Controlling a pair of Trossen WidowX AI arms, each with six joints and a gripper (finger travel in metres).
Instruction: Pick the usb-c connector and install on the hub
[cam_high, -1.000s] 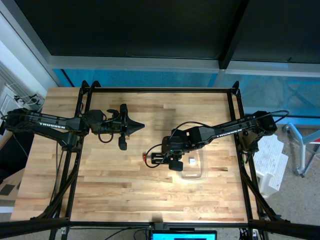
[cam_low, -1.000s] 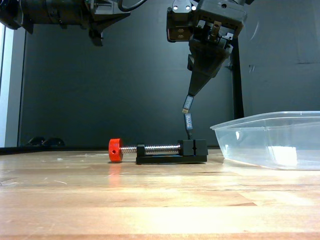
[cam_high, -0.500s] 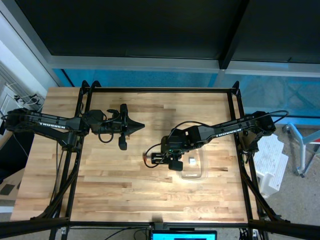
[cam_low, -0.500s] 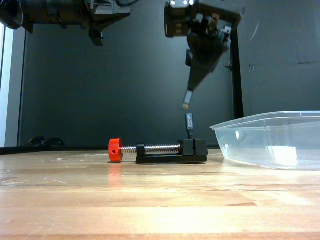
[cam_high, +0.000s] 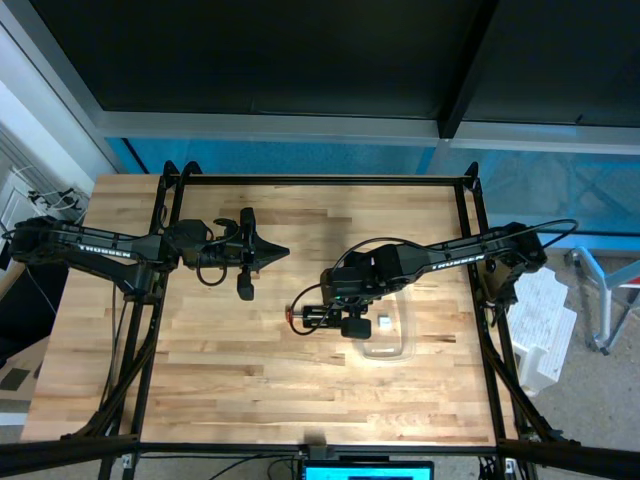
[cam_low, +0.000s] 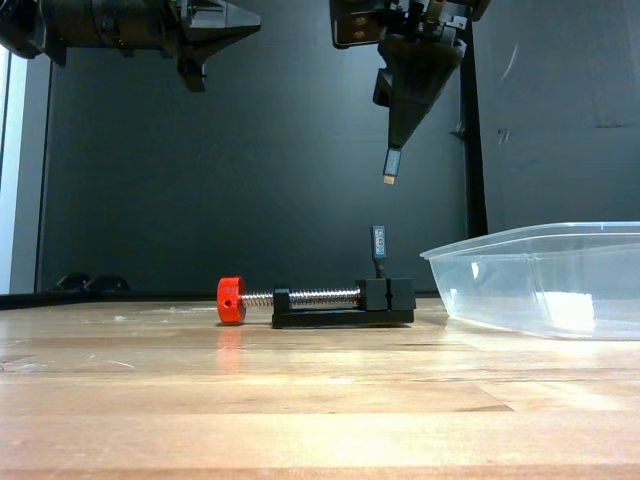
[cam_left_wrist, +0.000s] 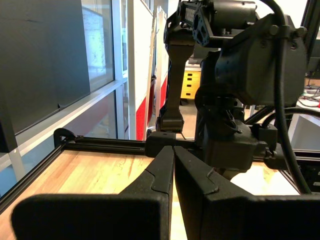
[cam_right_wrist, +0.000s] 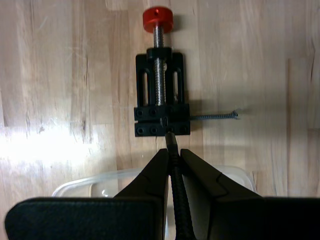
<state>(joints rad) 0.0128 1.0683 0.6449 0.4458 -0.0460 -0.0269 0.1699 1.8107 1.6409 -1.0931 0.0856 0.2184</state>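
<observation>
Dark and thin, the usb-c connector (cam_low: 391, 168) sits pinched between the fingertips of the right end effector (cam_low: 393, 148), which is closed on it and points straight down. The right wrist view shows the same piece (cam_right_wrist: 170, 140) as a slim ribbed shaft squeezed between the two fingers. Its light-coloured tip hangs in the air, touching nothing.

Directly below this end effector, the hub (cam_low: 340, 300) lies flat on the wooden table (cam_low: 300, 400). A small upright stem (cam_low: 378, 243) rises from the hub's block end, almost under the connector's tip, with a clear gap between the two. The hub's orange-red knob (cam_low: 230, 300) is at the far end of a silver screw and points away from the end effector, toward the left arm's side.

On the end effector's other side, toward the right arm's base, a clear plastic tray (cam_low: 540, 280) rests on the table near the hub. A tiny white block (cam_high: 384, 322) lies in it.

The left end effector (cam_high: 280, 252) hangs high over the table, well apart from the hub. Its fingers (cam_left_wrist: 165, 170) are pressed together with nothing between them.
</observation>
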